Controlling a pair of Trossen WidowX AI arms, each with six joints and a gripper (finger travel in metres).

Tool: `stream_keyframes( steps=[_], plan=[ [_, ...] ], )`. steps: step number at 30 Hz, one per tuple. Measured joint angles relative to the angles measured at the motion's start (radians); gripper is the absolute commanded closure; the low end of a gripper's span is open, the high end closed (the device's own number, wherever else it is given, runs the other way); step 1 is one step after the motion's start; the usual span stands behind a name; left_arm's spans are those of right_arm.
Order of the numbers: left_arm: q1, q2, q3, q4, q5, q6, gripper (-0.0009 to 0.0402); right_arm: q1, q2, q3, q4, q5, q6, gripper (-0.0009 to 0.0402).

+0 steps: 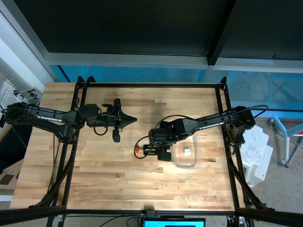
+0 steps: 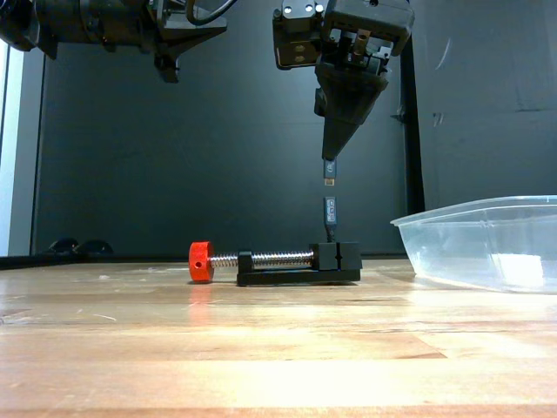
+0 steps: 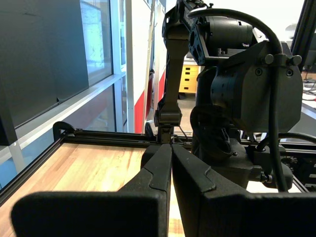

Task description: Pick the usb-c connector and install on the hub

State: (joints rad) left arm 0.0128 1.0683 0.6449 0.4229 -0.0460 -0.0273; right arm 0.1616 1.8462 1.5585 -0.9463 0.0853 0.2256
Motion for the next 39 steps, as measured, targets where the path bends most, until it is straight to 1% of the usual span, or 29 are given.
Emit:
stream_keyframes(
  steps=[6, 39],
  plan=[
    [0.0, 0.0, 0.0, 0.0, 0.0, 0.0, 0.0393, 0.0, 0.019, 0.0, 0.012, -0.003, -0.001, 0.0393],
    [0.0, 0.0, 0.0, 0.0, 0.0, 0.0, 0.0393, 0.0, 0.028, -0.008, 0.02, -0.007, 0.001, 0.0393]
  ],
)
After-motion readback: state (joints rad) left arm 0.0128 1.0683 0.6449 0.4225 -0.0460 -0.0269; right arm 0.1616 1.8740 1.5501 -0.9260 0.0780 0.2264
